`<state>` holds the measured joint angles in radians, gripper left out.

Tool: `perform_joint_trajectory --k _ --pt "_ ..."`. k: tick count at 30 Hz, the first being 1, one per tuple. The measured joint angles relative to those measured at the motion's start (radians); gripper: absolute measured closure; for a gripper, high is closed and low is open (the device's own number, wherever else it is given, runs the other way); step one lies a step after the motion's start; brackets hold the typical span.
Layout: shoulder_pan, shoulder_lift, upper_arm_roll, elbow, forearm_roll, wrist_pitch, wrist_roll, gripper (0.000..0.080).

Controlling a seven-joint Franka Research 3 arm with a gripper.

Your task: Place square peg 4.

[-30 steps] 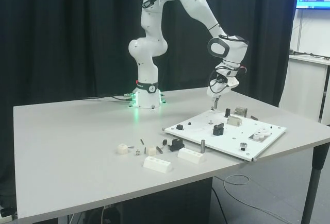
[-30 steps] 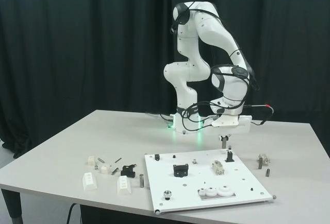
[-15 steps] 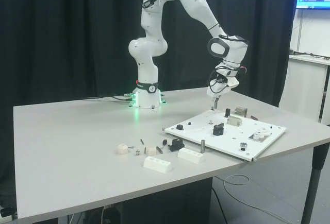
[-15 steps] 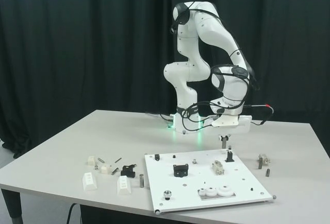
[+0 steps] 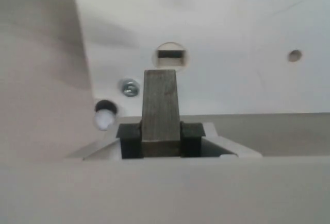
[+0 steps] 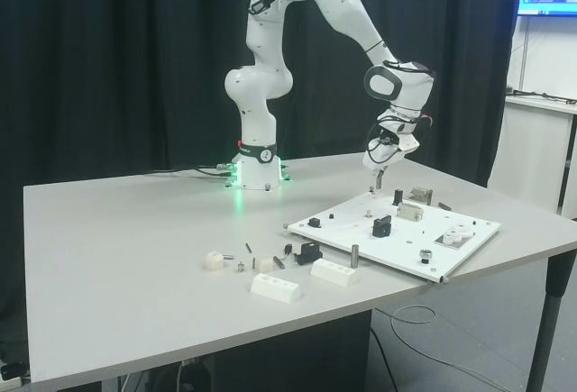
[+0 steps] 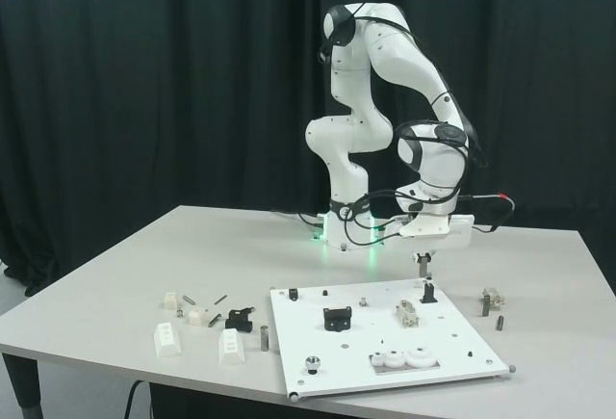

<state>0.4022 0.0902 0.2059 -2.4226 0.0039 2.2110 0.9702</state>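
— Wrist view: gripper (image 5: 161, 134) clamped on square peg 4 (image 5: 161, 105), held upright above the white board (image 5: 232, 38)?

— Yes; hanging clear over the board's far edge, just short of a rectangular slot (image 5: 170, 55), near a screw (image 5: 129, 87).

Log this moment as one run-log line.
phase: carry | gripper: shut on square peg | peg: above white board, near square hole | inserted: not yet
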Motion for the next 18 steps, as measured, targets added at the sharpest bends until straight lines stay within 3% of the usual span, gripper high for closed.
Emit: perform_joint_trajectory --k 18 --pt "0.001 0.013 0.118 -0.003 0.049 0.058 0.065 0.0649"
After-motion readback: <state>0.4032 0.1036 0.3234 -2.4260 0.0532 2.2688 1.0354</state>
